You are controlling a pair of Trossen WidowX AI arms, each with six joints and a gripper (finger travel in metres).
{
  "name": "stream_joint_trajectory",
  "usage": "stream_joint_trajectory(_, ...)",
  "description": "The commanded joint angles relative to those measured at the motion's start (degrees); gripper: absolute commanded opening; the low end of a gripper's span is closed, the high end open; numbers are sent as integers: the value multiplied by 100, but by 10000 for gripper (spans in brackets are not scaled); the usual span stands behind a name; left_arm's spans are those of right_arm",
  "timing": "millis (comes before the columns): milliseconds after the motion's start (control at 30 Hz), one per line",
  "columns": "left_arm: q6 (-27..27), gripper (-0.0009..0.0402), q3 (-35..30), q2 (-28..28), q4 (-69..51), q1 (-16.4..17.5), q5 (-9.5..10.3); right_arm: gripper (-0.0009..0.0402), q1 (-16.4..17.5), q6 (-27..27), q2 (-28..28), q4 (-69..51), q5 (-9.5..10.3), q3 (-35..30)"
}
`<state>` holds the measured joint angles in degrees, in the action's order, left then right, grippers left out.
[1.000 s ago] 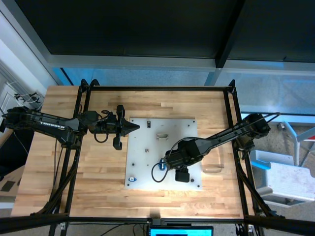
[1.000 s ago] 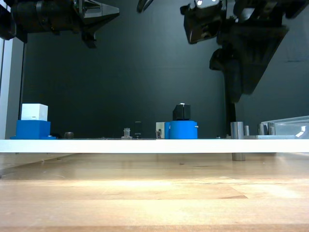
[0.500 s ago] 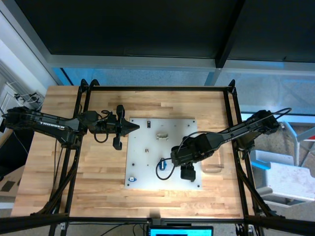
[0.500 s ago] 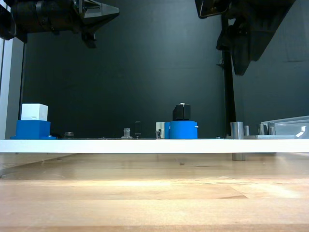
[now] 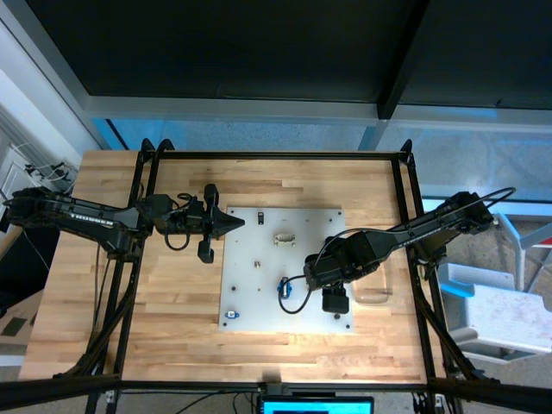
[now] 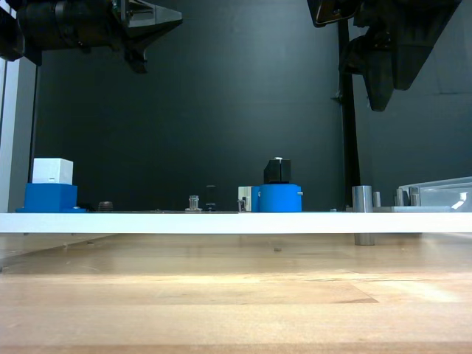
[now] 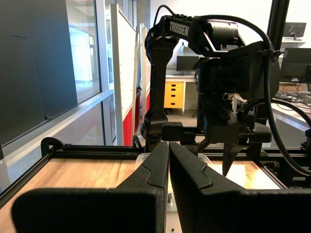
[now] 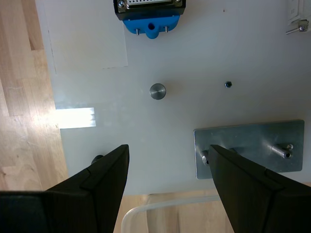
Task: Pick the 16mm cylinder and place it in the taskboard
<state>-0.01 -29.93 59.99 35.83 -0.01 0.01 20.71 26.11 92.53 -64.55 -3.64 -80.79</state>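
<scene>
Since 16mm cylinder (image 8: 157,91) sat in taskboard (image 8: 194,58), right gripper (image 8: 168,148), wide and empty above it, needed a straight rise; left gripper (image 7: 168,145) closed, high over taskboard's left edge

Wooden table (image 5: 129,328) carries the white taskboard (image 5: 250,297) (flat, central) and a clear tray (image 5: 373,298) beside it.

Glare patch on taskboard (image 8: 160,121); low view dark, near wood (image 6: 236,295) blurred. Left gripper (image 7: 168,143) backlit beside taskboard, right gripper (image 8: 167,150) soft-focus over it.
</scene>
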Motion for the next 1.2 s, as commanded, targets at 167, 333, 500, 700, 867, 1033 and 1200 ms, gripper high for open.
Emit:
stream_joint_trajectory(167,2,0,-2,0,2,2,0,228,7,2,2,9,20,0)
stream_joint_trajectory(333,2,0,-2,0,2,0,0,228,9,2,2,9,24,0)
stream_joint_trajectory(500,2,0,-2,0,0,2,0,228,15,2,2,9,24,0)
stream_joint_trajectory(700,2,0,-2,0,0,0,0,228,20,2,2,9,24,0)
stream_joint_trajectory(867,0,0,-2,0,2,2,0,228,17,0,2,13,22,0)
stream_joint_trajectory(1033,2,0,-2,0,2,0,0,228,17,2,2,17,24,0)
stream_joint_trajectory(1200,2,0,-2,0,2,2,0,228,17,2,2,24,24,0)
